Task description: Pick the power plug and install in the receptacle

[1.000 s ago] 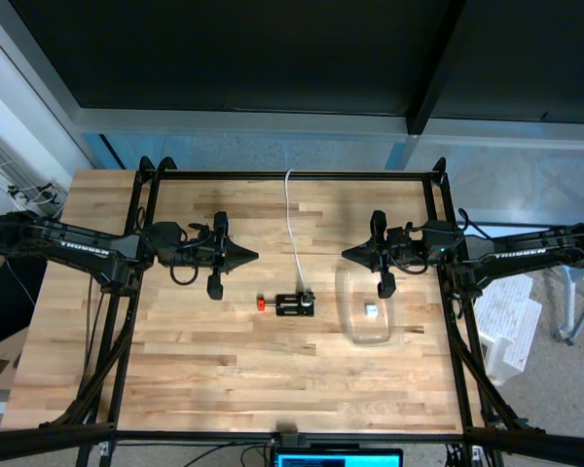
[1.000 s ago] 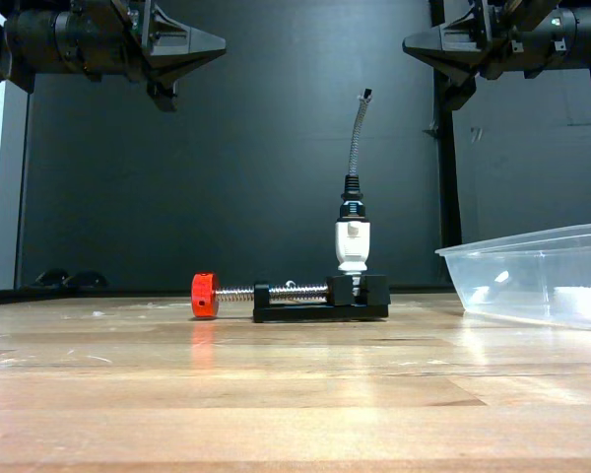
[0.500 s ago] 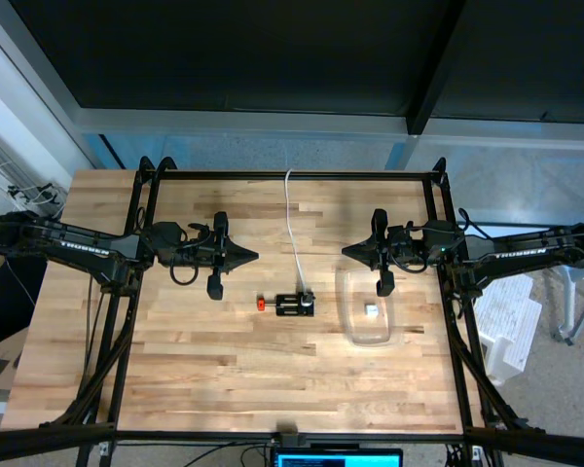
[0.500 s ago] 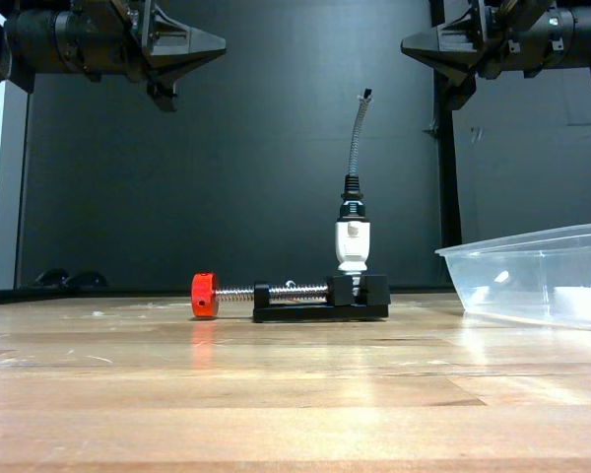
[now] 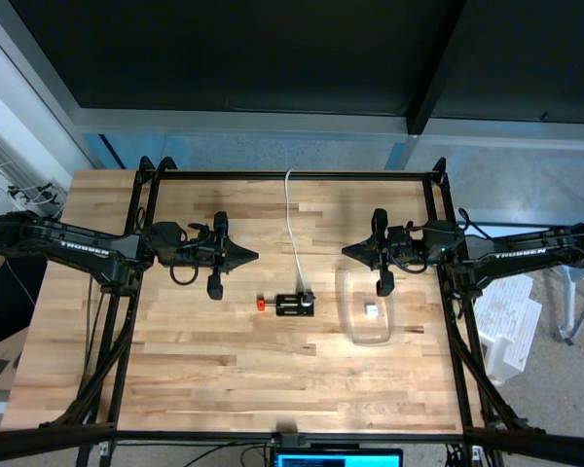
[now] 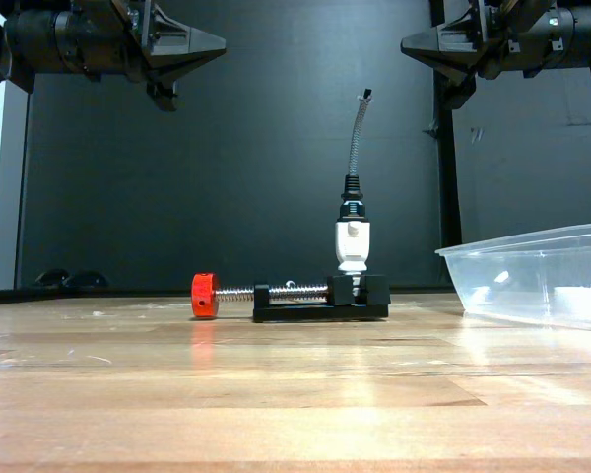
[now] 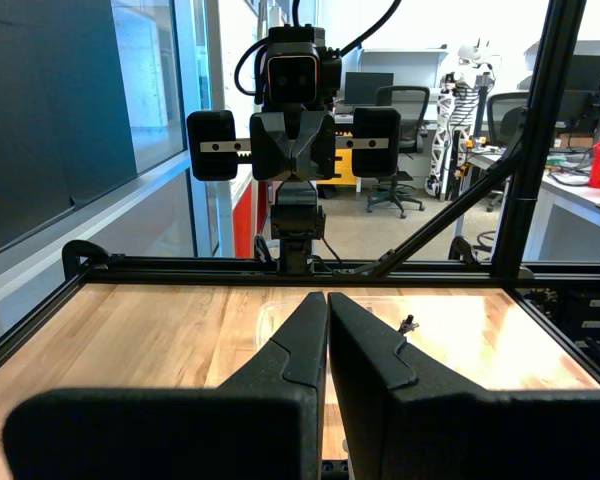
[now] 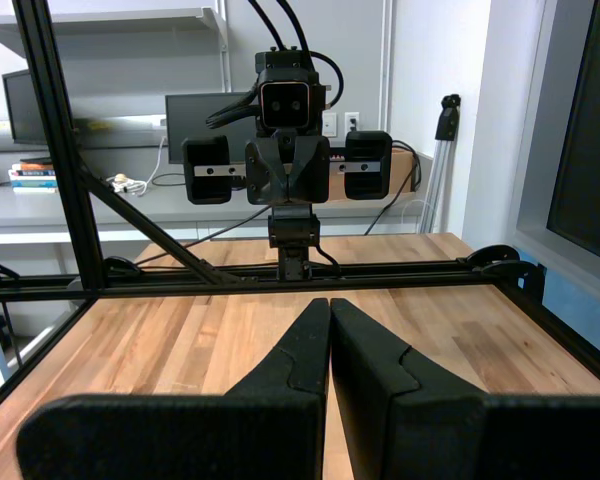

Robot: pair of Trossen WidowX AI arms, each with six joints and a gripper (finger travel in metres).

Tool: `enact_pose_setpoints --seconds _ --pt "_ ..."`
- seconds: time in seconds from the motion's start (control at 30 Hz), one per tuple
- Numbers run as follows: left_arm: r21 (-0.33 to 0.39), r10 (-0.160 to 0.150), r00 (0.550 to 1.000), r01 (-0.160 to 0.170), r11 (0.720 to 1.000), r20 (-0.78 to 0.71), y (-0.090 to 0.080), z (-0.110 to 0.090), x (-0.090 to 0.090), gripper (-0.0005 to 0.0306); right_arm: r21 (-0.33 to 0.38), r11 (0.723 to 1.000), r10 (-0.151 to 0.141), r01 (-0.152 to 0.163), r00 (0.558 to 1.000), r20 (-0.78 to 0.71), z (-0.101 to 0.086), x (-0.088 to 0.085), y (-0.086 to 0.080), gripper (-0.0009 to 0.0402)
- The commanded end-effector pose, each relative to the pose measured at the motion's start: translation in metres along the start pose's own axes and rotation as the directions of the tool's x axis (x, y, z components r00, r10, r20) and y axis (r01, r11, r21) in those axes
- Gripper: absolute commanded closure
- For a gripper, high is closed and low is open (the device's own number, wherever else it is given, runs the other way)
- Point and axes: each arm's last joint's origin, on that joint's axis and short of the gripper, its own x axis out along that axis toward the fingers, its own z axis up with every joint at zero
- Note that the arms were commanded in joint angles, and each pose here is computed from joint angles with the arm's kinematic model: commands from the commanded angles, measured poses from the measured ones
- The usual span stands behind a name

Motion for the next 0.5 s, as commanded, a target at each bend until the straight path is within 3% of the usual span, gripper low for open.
enact_pose_setpoints --seconds 0.03,0.5 --pt "0.000 0.000 1.000 0.000 1.000 0.000 0.0001 0.0000 0.0001 0.0300 0.000 1.000 0.002 -0.002 1.000 0.000 0.0001 0.0000 0.0001 0.0393" --pt "0.000 0.000 1.000 0.000 1.000 0.000 0.0001 0.0000 0.0001 0.0300 0.000 1.000 0.000 0.000 1.000 -0.025 -0.0023 0.0000 -0.0001 0.0393"
